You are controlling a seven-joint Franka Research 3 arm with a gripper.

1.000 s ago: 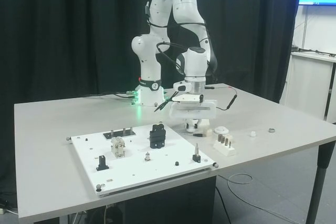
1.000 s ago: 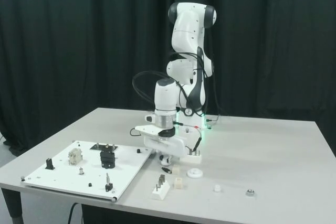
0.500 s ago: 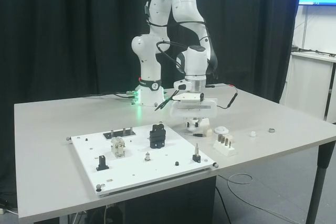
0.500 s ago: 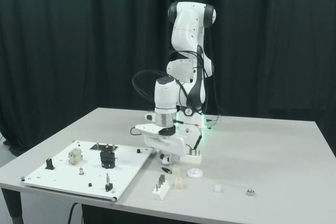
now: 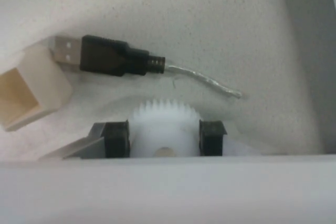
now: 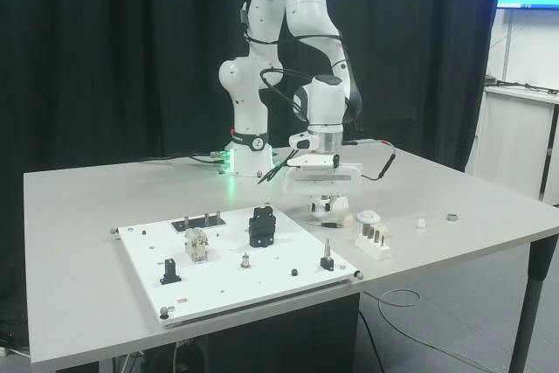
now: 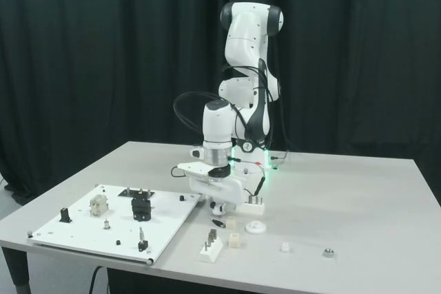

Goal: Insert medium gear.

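At the near edge of the grey table, a white board carrying small fixtures and pegs is seen in the first room view. Just beyond its far corner, a white block with upright pins stands, with a larger white gear lying flat on the table behind it and two small round parts off to the side. Behind these, the gripper is held just above the table, near the board's far corner. In the wrist view, a white medium gear is seen clamped between the two black fingertips, one on each side of its toothed rim. The gear's face is turned toward the camera, so its axis is taken to run up and down, along the fingers. Beneath it on the table, a black USB plug with a short cable and an open box-shaped piece are seen.
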